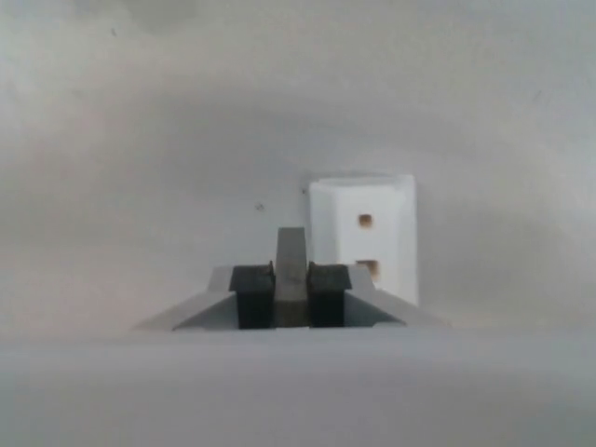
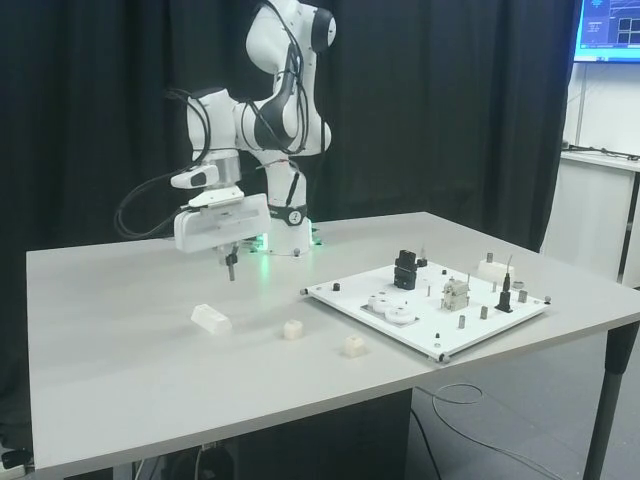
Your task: Insert square peg 2.
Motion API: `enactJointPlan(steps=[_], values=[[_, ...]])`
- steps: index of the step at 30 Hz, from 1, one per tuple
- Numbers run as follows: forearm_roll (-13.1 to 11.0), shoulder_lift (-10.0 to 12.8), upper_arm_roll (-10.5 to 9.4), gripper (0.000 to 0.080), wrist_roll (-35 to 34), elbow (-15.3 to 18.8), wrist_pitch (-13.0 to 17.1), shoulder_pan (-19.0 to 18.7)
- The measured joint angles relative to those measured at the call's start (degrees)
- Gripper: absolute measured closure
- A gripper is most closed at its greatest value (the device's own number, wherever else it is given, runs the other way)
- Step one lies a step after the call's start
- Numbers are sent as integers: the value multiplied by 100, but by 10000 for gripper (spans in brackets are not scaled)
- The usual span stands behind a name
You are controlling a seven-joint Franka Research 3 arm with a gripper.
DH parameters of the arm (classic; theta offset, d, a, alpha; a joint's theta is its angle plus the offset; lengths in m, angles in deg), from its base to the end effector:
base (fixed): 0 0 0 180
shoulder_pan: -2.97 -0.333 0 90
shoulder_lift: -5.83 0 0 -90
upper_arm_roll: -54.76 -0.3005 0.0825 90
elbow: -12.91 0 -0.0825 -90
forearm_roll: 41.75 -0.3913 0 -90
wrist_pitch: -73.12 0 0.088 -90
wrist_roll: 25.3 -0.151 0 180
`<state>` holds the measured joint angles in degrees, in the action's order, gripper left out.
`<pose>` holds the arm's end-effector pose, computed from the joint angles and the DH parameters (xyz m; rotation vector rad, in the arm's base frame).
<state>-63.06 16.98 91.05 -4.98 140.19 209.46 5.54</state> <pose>0.4330 -0.3371 0.2408 -2.8951 0.8687 -0.1266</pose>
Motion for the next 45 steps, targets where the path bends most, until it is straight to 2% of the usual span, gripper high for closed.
enactJointPlan(steps=[6, 10, 16, 23, 28, 36, 45], values=[[17, -247, -6, 730, -499, 30, -252, -194], [114, -438, -31, 730, -942, 49, -439, -365], [389, -761, -130, 730, -1815, 123, -634, -683], [865, -1156, -355, 730, -3019, 226, -818, -1078], [1216, -1409, -624, 730, -3984, 279, -917, -1313], [1749, -1721, -1227, 730, -5594, 299, -1114, -1544], [2057, -1864, -1986, 730, -7212, 303, -1230, -1593]])
